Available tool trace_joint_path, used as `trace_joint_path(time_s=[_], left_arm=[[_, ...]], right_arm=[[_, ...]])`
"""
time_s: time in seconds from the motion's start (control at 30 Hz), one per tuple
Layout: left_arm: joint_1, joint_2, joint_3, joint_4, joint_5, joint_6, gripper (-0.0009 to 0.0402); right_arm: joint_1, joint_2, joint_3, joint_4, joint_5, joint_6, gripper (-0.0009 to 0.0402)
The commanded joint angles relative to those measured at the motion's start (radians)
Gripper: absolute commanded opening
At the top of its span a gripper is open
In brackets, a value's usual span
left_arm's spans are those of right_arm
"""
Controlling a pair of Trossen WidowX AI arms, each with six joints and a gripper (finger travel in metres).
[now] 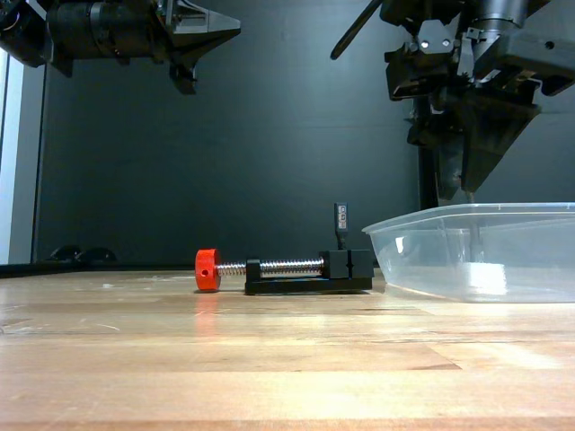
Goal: Pick the usb-c connector and install on the hub
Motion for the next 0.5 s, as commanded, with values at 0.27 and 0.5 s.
trace_joint_path(time_s=[0.27, 0.5], left_arm=[[0.0, 0.0, 0.0, 0.0, 0.0, 0.001, 0.0], [0.0, 0.0, 0.0, 0.0, 0.0, 0.0, 0.0]], right_arm=[[0.005, -0.06, -0.061, 0.0, -0.001, 0.005, 0.02], [0.007, -0.055, -0.06, 0.001, 0.001, 0.005, 0.02]])
